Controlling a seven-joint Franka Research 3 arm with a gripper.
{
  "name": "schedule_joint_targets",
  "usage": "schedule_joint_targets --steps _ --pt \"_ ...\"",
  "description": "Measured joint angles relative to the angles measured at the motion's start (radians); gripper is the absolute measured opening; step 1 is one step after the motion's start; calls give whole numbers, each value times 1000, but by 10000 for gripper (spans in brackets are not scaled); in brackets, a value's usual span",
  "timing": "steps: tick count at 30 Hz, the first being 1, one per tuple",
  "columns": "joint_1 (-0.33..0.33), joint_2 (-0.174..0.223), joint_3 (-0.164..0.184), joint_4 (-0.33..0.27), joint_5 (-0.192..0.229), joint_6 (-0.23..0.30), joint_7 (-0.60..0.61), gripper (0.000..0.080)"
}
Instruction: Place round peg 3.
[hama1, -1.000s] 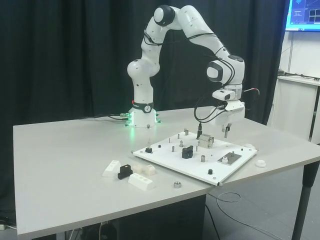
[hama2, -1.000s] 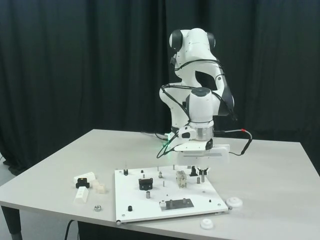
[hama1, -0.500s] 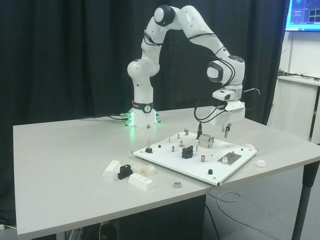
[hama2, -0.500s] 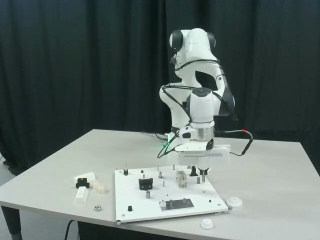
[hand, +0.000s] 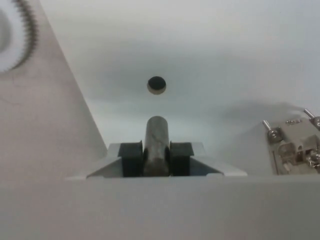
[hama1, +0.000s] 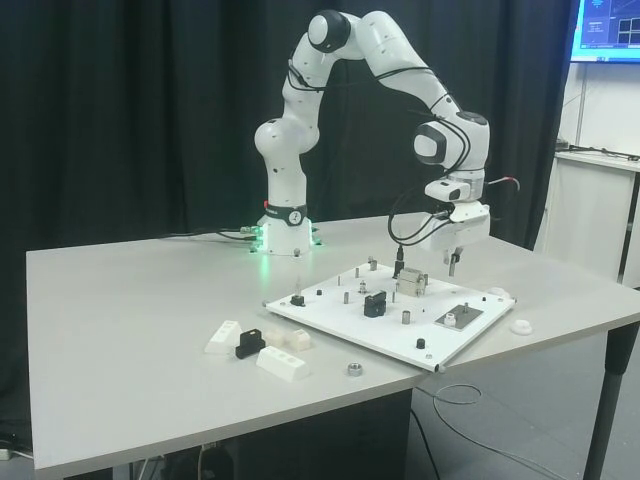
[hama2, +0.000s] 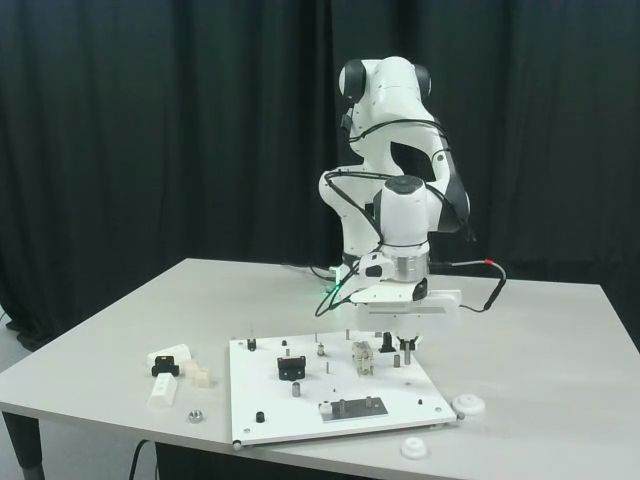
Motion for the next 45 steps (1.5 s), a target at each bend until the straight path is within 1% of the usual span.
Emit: schedule_joint_targets --steps 7,14,20,30,37,45 --pt "5 0 2 -5 0 7 2 110" --pt "26 0 5 -13 0 16 20 110" --pt "48 0 21 -17 0 25 84 110" --pt "97 8 58 -24 0 83 200 110" --pt "143 26 60 -29 0 121 259 110" --pt "174 54 60 -32 0 160 309 110"
